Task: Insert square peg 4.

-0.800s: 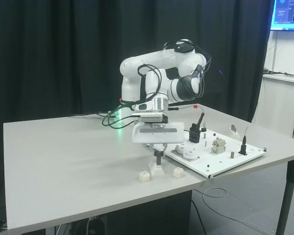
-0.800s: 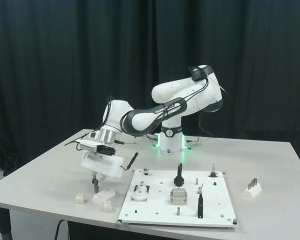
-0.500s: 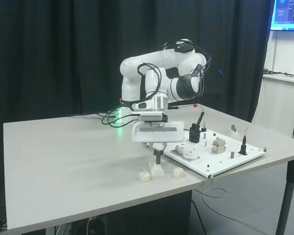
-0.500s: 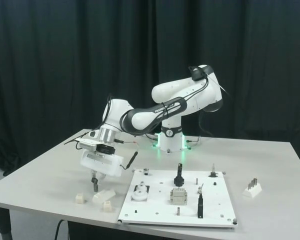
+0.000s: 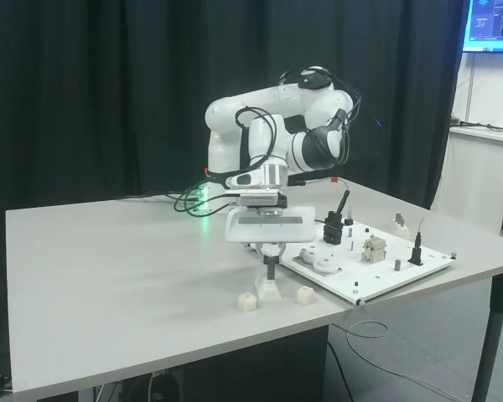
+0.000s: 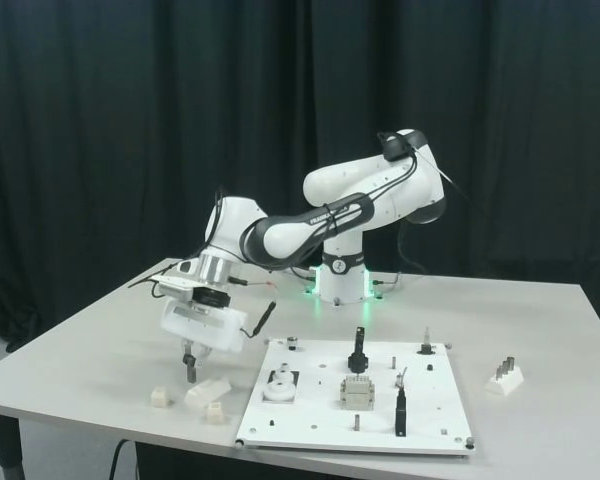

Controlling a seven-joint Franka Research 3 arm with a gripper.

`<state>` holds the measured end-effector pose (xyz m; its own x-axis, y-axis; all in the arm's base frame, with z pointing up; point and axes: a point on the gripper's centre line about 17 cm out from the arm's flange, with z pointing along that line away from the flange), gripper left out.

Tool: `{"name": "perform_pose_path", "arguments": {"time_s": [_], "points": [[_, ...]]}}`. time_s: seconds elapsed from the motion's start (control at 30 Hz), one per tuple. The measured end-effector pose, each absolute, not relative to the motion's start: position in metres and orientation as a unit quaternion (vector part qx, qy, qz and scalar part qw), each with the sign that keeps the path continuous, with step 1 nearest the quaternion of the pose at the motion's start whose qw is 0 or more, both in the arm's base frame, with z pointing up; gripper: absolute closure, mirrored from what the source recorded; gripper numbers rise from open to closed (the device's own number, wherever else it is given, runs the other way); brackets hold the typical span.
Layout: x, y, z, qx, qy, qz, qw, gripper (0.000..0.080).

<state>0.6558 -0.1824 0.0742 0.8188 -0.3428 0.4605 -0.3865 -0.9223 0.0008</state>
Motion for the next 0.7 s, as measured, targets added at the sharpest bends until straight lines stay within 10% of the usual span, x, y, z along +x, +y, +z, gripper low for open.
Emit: {"name": "perform_pose_path", "arguments": {"time_s": [0.7], "points": [[0.669,-0.154,0.089,0.953,-0.194,0.232,0.019,0.0649]]}}
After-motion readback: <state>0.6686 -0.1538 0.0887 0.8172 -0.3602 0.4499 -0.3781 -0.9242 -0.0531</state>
